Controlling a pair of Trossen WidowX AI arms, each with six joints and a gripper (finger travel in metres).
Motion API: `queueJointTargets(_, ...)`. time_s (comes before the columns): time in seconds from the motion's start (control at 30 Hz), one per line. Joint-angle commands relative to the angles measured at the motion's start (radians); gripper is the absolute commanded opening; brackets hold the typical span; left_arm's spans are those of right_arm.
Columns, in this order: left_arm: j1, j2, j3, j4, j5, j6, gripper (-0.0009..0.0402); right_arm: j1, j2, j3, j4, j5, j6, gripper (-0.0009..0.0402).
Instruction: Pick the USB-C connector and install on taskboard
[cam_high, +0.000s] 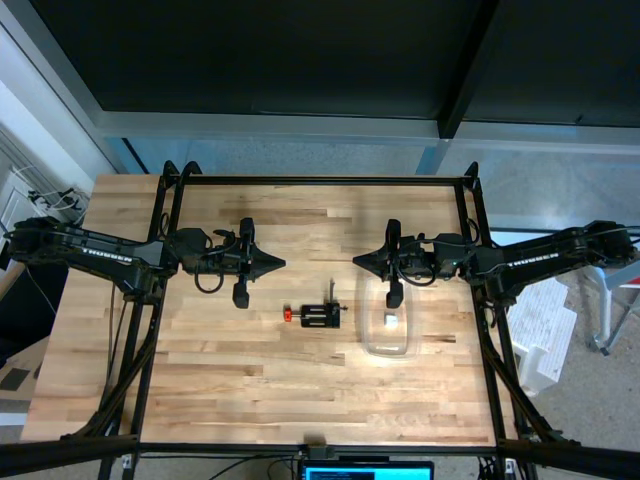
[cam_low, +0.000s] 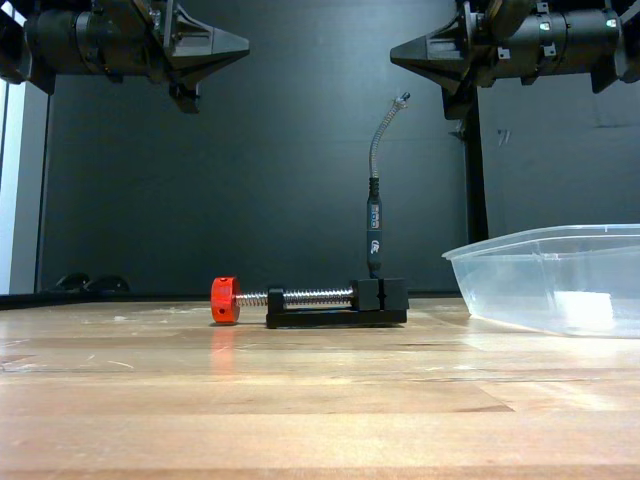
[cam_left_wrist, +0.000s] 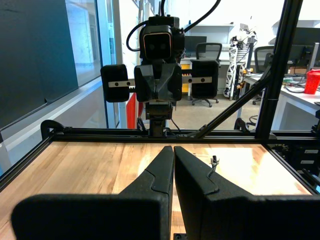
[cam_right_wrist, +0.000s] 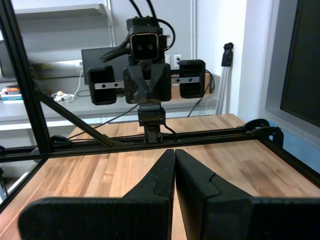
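Observation:
The taskboard (cam_high: 318, 316) is a small black block with a red-orange knob (cam_low: 225, 300) and lies mid-table. The USB-C connector (cam_low: 373, 228), a slender dark plug, stands upright with its lower end in the block's right end. A springy metallic cable curves up from the plug. In the high view the connector (cam_high: 330, 293) is a thin line rising from the block. My left gripper (cam_high: 283, 264) hovers shut, high above the table and left of the block. My right gripper (cam_high: 355, 262) hovers shut to the block's right, facing the left one. Neither holds anything.
A clear plastic tray (cam_high: 388, 354) sits right of the taskboard, below the right gripper, with a small whitish square piece (cam_low: 588, 308) inside. A black frame (cam_high: 320, 181) borders the wooden table.

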Motion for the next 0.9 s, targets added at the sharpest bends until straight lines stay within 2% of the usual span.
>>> queueJointTargets(0.03,0.000,0.000,0.000,0.000,0.000,0.000,0.0000,-0.002,0.001,0.008,-0.009,0.000,-0.004,0.0000)
queueJointTargets(0.43,0.000,0.000,0.000,0.000,0.000,0.000,0.0000,-0.010,0.000,0.031,-0.036,-0.011,-0.007,0.0000)
queueJointTargets(0.5,0.000,0.000,0.000,0.000,0.000,0.000,0.0000,-0.016,0.000,0.031,-0.036,-0.029,-0.006,0.0000)
queueJointTargets(0.9,0.000,0.000,0.000,0.000,0.000,0.000,0.0000,-0.019,0.000,0.076,-0.132,-0.027,-0.014,0.0000)
